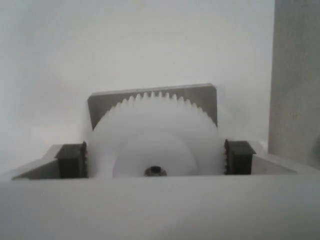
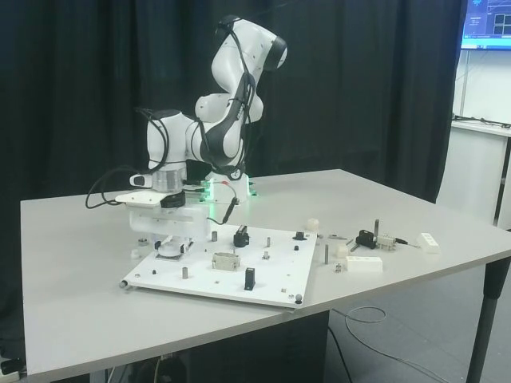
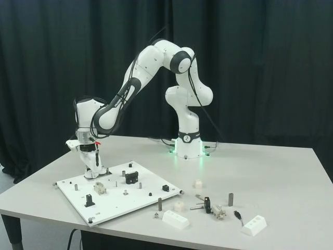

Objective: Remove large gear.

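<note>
- The gripper [image 1: 156, 159] stands nearest, its black ribbed pads [image 1: 73, 160] apart, one on either side of the gear's toothed rim, apparently just short of touching.
- The large white plastic toothed gear [image 1: 155, 132] sits centred between them, on the white assembly board [image 2: 275, 279] on the grey table [image 2: 72, 279].
- It looks light, stiff and smooth (likely slippery), so hold it across the rim.
</note>
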Action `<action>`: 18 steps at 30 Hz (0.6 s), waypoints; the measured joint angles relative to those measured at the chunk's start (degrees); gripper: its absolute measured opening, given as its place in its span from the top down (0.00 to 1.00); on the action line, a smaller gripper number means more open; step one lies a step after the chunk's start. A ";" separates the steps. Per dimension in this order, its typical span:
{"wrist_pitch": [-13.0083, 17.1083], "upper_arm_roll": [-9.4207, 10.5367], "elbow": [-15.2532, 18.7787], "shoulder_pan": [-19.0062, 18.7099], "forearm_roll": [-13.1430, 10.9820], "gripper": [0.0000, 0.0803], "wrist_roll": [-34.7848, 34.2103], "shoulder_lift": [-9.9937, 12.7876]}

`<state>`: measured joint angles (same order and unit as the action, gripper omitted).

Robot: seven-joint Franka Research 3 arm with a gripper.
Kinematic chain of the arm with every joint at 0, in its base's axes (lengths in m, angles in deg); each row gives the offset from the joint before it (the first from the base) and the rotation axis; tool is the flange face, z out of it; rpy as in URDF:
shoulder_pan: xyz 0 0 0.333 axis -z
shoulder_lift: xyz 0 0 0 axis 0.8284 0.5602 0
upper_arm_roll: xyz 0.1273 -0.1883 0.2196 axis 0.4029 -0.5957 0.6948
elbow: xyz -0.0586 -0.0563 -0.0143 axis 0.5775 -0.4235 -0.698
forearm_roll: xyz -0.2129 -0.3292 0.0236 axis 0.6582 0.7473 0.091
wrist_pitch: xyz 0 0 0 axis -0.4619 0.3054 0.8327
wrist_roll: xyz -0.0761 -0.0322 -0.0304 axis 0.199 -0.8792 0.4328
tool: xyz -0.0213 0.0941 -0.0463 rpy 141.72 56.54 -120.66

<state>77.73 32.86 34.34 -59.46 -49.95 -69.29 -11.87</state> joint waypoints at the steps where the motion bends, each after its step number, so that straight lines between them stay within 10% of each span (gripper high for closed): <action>1: -0.13 -0.04 0.00 0.00 0.25 0.26 -0.21 -0.18; 18: -2.95 -1.42 -0.27 0.01 3.60 0.26 -2.23 -3.31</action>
<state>74.78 31.44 34.08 -59.45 -46.34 -71.52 -15.18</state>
